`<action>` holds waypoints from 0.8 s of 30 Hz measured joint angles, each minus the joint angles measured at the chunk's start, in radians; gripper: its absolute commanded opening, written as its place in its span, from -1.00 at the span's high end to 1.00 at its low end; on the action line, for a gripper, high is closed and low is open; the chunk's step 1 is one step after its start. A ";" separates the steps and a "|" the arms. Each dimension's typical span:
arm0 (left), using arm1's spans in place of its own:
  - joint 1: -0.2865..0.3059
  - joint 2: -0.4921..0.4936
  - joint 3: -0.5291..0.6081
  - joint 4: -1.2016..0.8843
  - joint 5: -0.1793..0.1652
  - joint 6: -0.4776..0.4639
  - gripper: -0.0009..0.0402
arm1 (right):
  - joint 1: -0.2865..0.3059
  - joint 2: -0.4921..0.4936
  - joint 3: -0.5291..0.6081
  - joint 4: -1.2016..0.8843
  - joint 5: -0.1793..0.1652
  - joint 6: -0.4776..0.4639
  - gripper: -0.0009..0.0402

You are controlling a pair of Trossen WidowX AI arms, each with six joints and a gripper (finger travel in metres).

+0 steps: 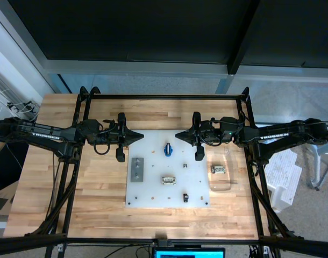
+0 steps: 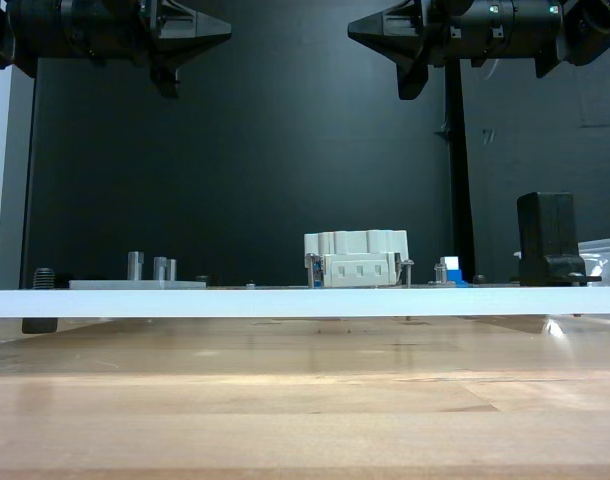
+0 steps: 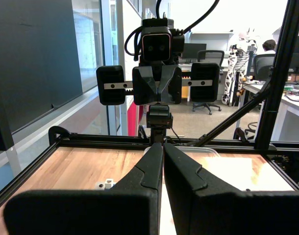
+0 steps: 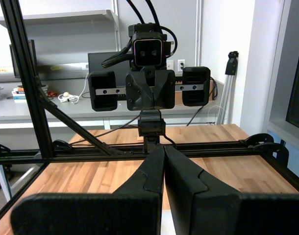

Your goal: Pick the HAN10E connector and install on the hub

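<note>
I am seeing the plug (image 1: pixel 218 170) lying in a clear tray (image 1: pixel 229 186) on the bench (image 1: pixel 72 193), just off the right edge of the white plate (image 1: pixel 148 198). Its long axis is running left to right, parallel to the plate's near edge, and dark marks are showing on the face pointing up. Nothing is touching it.

The socket (image 1: pixel 168 180) is sitting on the plate near its middle, a little toward the near edge. It is standing upright, and its long axis is also running left to right, so it is lined up the same way as the plug. The two are well apart, with the plate's right edge between them.

The left claw (image 1: pixel 141 136) is hanging high above the plate's far left part, pointing right toward the plate's middle. Its fingers (image 3: pixel 145 176) are pressing together and gripping nothing. The right claw (image 1: pixel 178 135) is hanging at the same height above the plate's far part, right of the middle, and pointing left. Its fingers (image 4: pixel 145 178) are likewise pressing together on nothing. The two tips are facing each other across a gap, with neither one near the plug.

Also on the plate, a grey metal block (image 1: pixel 137 168) is lying to the left of the socket. A small blue part (image 1: pixel 168 149) is sitting beyond the socket, toward the far edge.
</note>
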 measured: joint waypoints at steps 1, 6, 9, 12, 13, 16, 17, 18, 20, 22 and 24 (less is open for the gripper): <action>0.000 0.000 0.000 0.000 0.000 0.000 0.95 | 0.000 0.000 0.000 0.000 0.000 0.000 0.96; 0.000 0.000 0.000 0.000 0.000 0.000 0.95 | 0.001 0.000 0.000 0.000 0.000 0.003 0.96; 0.000 0.000 0.000 0.000 0.000 0.000 0.95 | 0.001 0.000 0.000 0.000 0.000 0.003 0.96; 0.000 0.000 0.000 0.000 0.000 0.000 0.95 | 0.001 0.000 0.000 0.000 0.000 0.003 0.96; 0.000 0.000 0.000 0.000 0.000 0.000 0.95 | 0.001 0.000 0.000 0.000 0.000 0.006 0.96; 0.000 0.000 0.000 0.000 0.000 0.000 0.95 | 0.001 0.000 0.000 -0.001 0.000 0.013 0.96; 0.000 0.000 0.000 0.000 0.000 0.000 0.95 | 0.001 0.000 0.000 -0.002 0.000 0.014 0.96; 0.000 0.000 0.000 0.000 0.000 0.000 0.95 | 0.001 0.000 0.000 -0.004 0.000 0.014 0.96; 0.000 0.000 0.000 0.000 0.000 0.000 0.95 | 0.001 0.000 0.000 -0.013 0.000 0.017 0.96; 0.000 0.000 0.000 0.000 0.000 0.000 0.95 | 0.002 -0.003 0.003 -0.045 0.001 0.022 0.96; 0.000 0.000 0.000 0.000 0.000 0.000 0.95 | 0.003 -0.006 0.019 -0.108 0.001 0.023 0.96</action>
